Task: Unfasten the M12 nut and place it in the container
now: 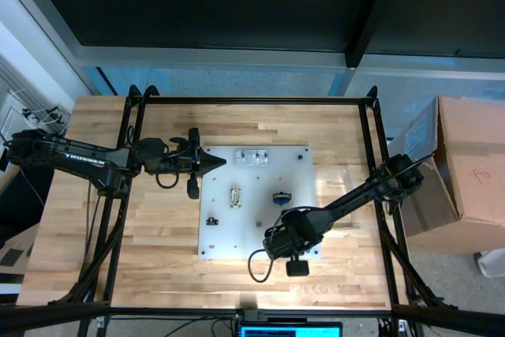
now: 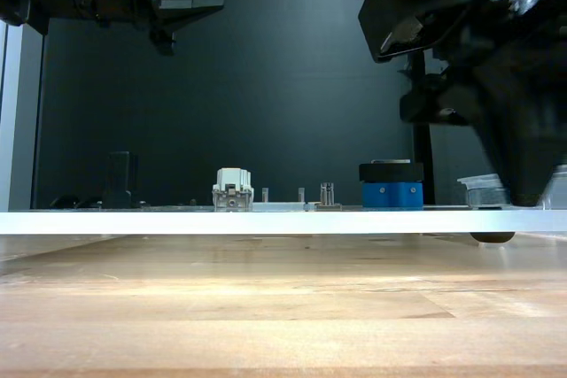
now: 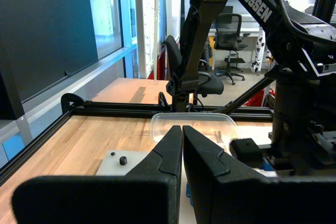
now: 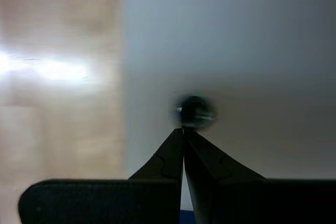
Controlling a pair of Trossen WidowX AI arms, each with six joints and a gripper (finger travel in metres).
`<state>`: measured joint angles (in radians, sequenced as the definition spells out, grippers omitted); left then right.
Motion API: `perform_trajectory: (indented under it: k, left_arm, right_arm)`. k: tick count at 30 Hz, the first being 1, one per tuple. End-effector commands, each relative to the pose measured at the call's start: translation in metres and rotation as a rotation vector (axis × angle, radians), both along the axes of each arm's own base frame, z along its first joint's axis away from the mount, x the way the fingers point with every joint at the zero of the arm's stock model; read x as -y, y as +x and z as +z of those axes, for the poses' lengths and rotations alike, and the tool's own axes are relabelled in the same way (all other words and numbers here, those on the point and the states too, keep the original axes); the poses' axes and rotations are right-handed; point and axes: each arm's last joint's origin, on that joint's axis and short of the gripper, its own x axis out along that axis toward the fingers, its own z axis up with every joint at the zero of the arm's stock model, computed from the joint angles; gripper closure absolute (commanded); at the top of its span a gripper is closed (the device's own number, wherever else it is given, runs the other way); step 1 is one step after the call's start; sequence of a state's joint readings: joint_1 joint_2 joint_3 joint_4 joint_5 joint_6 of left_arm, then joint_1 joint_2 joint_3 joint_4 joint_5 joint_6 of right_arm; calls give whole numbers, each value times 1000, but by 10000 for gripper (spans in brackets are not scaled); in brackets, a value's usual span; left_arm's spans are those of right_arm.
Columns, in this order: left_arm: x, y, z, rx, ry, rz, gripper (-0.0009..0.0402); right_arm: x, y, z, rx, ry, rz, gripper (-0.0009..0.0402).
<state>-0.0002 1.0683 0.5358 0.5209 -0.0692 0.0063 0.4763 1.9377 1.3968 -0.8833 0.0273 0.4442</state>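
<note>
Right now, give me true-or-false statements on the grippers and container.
1. The left gripper hangs high near the board's far left corner, fingers together. True.
2. The right gripper is raised over the container. False: it is down at the board's near right edge.
3. The right gripper's fingers are spread wide. False: they meet, just short of a blurred dark round thing; whether that is the nut, I cannot tell.
4. The container stands on the table, right of the board. True.

Blurry right wrist view, dark backdrop
</note>
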Motion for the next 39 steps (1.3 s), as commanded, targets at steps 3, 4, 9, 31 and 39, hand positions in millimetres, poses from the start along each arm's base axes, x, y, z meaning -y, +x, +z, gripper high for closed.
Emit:
perform_trajectory:
  k: [3, 4, 9, 31, 39]
  left_arm:
    - [0, 0, 0, 0, 0, 0, 393]
    - [0, 0, 0, 0, 0, 0, 393]
    - [0, 0, 0, 0, 0, 0, 393]
    - [0, 0, 0, 0, 0, 0, 393]
    - [0, 0, 0, 0, 0, 0, 393]
  right_arm:
    - [6, -3, 17, 50, -119, -73, 393]
    - [6, -3, 18, 51, -117, -73, 393]
    - [3, -5, 21, -2, -7, -53, 393]
    - [-9, 6, 1, -14, 107, -24, 393]
    - [-6, 5, 2, -16, 69, -31, 393]
